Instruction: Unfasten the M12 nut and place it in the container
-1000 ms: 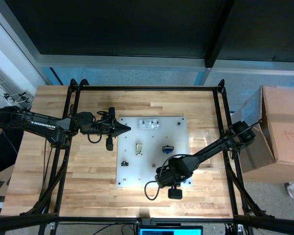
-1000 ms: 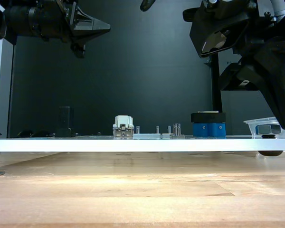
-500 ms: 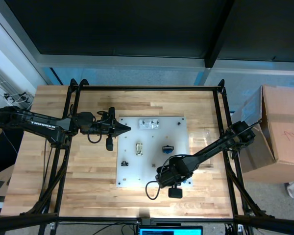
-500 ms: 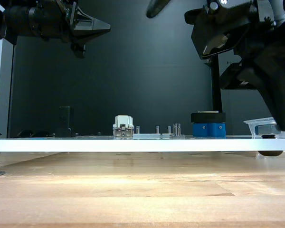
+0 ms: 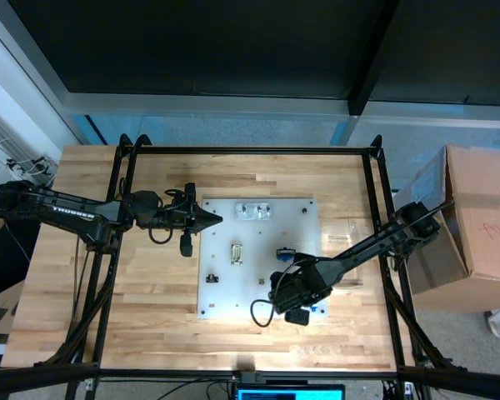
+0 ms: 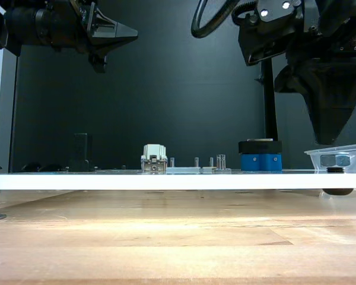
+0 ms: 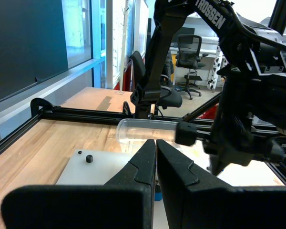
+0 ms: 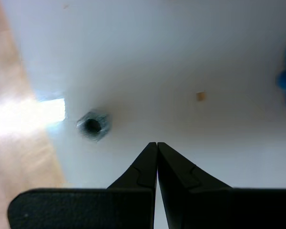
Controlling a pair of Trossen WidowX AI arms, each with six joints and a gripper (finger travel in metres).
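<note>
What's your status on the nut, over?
Left end effector shut, at board's left edge. Right end effector shut, empty, hovering beside nut. Nut on its stud.

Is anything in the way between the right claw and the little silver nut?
Nothing visible. The right gripper, shut and empty, hangs over the white board, with the nut on its stud beside its tips. The left gripper hovers at the board's left edge.

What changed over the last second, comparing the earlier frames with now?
The right gripper rose from down at the nut and now hangs above it, shut with nothing between its fingers. The nut stayed on its stud, apart from the gripper. The left gripper did not move: shut, high over the left edge of the board.
</note>
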